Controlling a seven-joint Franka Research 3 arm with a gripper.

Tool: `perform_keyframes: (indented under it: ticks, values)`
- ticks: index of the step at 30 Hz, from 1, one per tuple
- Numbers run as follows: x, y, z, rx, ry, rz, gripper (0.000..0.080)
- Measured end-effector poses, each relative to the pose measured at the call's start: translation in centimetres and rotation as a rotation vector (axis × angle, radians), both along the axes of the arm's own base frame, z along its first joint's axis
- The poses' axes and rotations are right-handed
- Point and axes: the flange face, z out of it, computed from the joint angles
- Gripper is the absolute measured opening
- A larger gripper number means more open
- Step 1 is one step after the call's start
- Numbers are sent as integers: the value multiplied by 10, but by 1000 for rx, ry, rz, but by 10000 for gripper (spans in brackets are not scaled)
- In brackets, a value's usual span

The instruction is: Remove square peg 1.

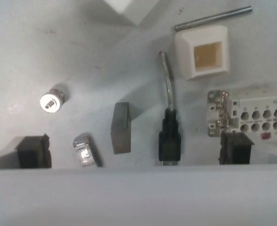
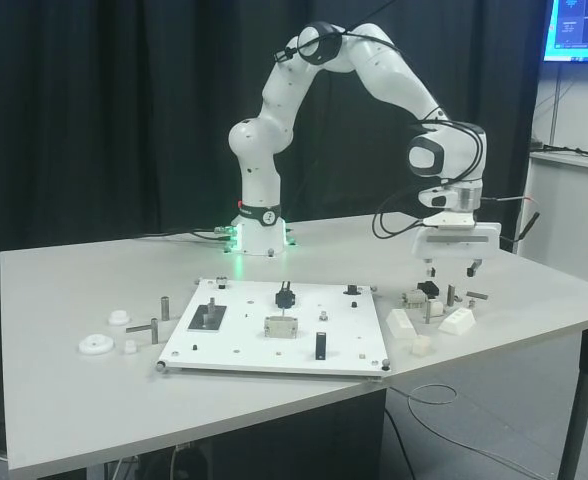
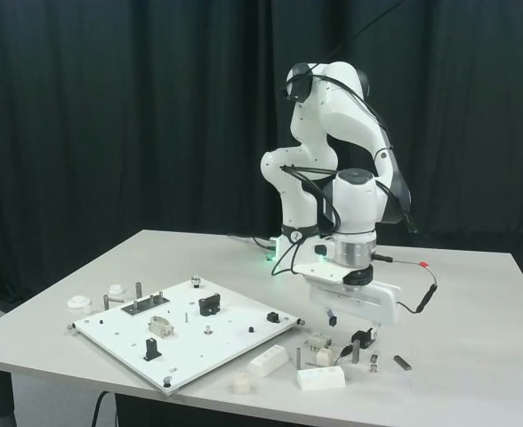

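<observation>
Gripper (image 1: 134, 149) is noted with fingers spread wide and nothing held between them. Both black fingertips (image 1: 35, 151) are seen in the wrist view, well apart from each other.

Square peg 1 (image 1: 121, 128), a dark grey block, is found lying on the grey table (image 1: 44, 47), not in any socket. It is placed under the gripper, in the gap between the two fingertips and close to the midpoint of that gap. No contact with either finger is seen.

Just beside the peg, within the same gap, a black USB plug (image 1: 169, 141) with its cable and a clear network plug (image 1: 85, 150) are recorded. Near them a short metal cylinder (image 1: 52, 100), a white block with a square hole (image 1: 202, 52), a thin metal rod (image 1: 213, 18) and a multi-pin connector (image 1: 254, 117) are logged, all on the table.

In the first room view the gripper (image 2: 451, 268) is held above loose parts on the table, off the white board (image 2: 284, 335), at about 3 o'clock from it. In the second room view the gripper (image 3: 350, 322) is likewise seen off the board (image 3: 190, 342), at about 3 o'clock. A green light (image 2: 236, 236) is lit at the arm's base
</observation>
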Motion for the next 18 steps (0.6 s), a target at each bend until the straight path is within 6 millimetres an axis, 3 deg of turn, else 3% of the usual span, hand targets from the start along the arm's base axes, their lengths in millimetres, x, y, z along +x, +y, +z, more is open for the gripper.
perform_keyframes:
  ticks: [18]
  values:
    - [5,-10,6,-20,-16,-12,800]
